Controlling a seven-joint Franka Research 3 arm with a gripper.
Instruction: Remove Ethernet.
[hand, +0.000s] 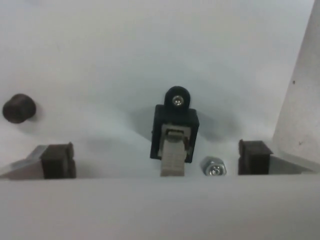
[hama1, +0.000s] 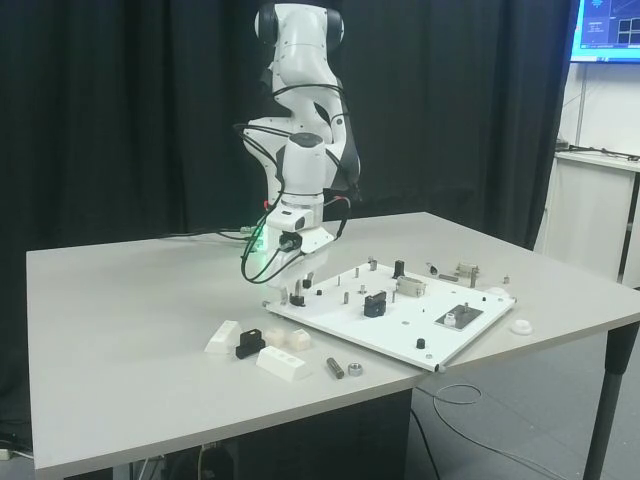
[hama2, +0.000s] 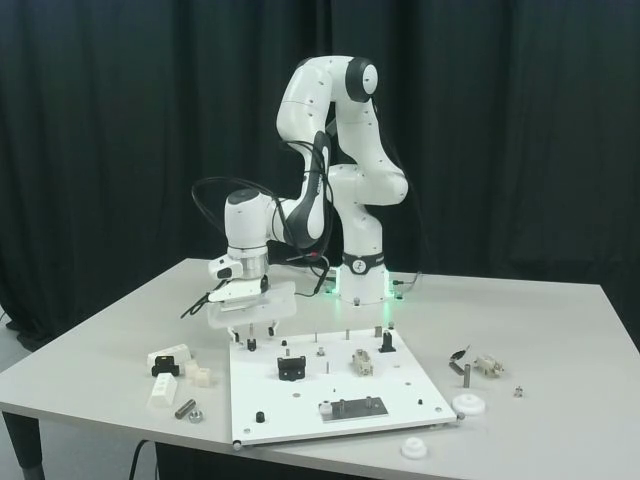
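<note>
- From the wrist view I see the Ethernet plug (hand: 173, 150), grey, seated in its black socket (hand: 174, 131) on the white board (hand: 150, 60); a screw head shows in the socket's rounded tab.
- My end effector (hand: 155, 162) is released: the two black fingertips (hand: 57, 161) sit wide apart, one on each side of the socket, neither touching the plug.
- A small hex nut (hand: 214, 167) lies on the board just beside the socket, and a black round peg (hand: 19, 108) stands well apart from it.
- In the first room view the end effector (hama1: 290, 290) is low over the board's (hama1: 400, 325) near corner closest to the arm (hama1: 300, 130), with a green light on the wrist.
- In the second room view the end effector (hama2: 248, 325) sits over the board's (hama2: 330, 390) far corner beside the arm's (hama2: 340, 150) base.
- Loose white blocks (hama1: 270, 345) and a small black part (hama1: 248, 343) rest on the grey surface (hama1: 120, 300) near the board's edge.
- Two white discs (hama2: 468, 405) lie on the surface (hama2: 540, 350) off the board's other side.
</note>
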